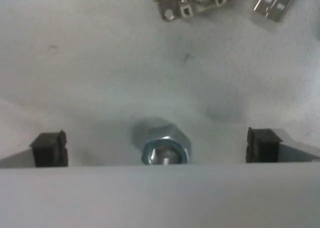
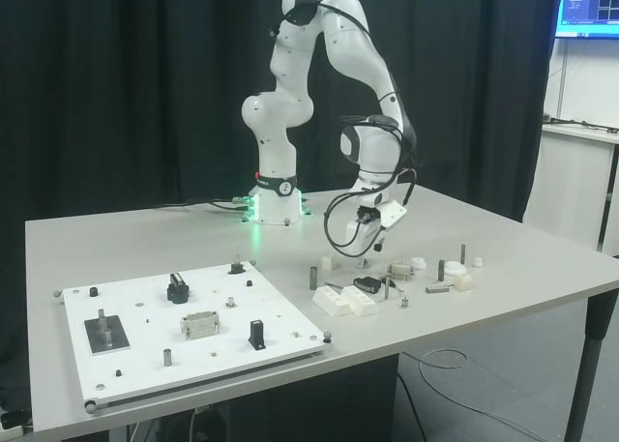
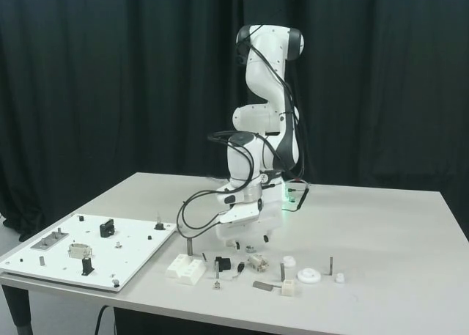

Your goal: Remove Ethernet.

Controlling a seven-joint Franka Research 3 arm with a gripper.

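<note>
Grey table point(image 2: 484, 239) carries a white assembly board point(image 2: 184, 331) at one end, flat on the surface, and the white arm's base point(image 2: 276, 205) bolted near the rear middle. Loose parts lie directly on the tabletop just beside the board: white blocks point(image 2: 345, 300), a black connector plug point(image 2: 368, 286), a metal connector housing point(image 1: 195, 1), a USB plug point(image 1: 272, 3), a hex nut point(image 1: 162, 145), upright pins point(image 2: 441, 270) and white gears point(image 3: 308, 277).
</note>
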